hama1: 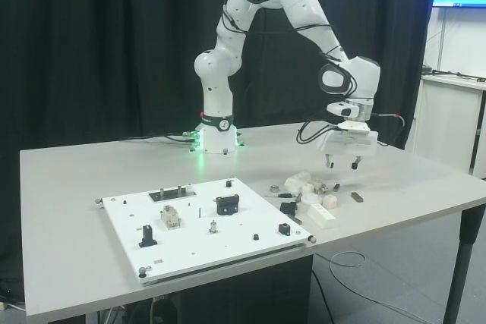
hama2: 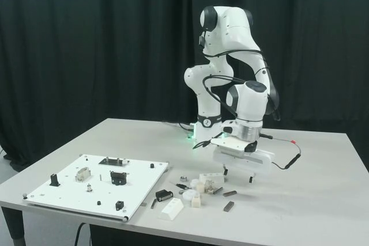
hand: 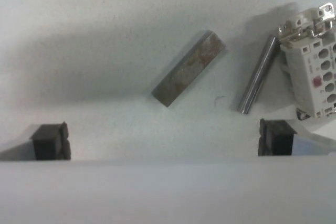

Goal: Remove small gear.

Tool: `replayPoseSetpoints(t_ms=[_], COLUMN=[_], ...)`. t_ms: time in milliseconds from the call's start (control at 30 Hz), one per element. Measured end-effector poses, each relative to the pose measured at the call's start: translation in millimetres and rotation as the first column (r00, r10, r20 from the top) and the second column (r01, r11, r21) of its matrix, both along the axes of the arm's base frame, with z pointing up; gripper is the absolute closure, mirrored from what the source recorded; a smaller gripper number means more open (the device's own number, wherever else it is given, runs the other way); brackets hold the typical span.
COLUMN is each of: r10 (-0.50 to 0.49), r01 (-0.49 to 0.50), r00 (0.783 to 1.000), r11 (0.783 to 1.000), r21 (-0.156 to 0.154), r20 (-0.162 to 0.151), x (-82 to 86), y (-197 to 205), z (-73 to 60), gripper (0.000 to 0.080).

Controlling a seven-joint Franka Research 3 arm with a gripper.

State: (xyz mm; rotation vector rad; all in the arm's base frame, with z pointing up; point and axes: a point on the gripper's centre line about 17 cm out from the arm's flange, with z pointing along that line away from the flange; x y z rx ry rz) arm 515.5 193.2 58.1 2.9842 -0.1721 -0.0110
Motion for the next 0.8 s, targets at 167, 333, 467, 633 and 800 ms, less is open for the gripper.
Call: replayPoseSetpoints(t_ms=[167, 333, 467, 633, 800], r10=[-0.017, -0.025, -0.032, -0.039, -0.046], r01=[0.017, 0.025, 0.032, 0.039, 0.046], r00=[1.0, 1.0, 0.999, 0.999, 0.999], r11=[1.0, 1.0, 0.999, 0.999, 0.999], r21=[-0.004, -0.006, -0.004, -0.001, 0.001], r20=[0.005, 0.008, 0.011, 0.014, 0.017], x=[0.0, 0.9, 2.2, 4.4, 6.4], y=[0.3, -1.0, -2.5, -5.2, -8.1], z=[0.1, 0.7, 2.1, 4.6, 6.4], gripper=[0.0003, 0.0003, 0.0003, 0.0003, 0.0003])
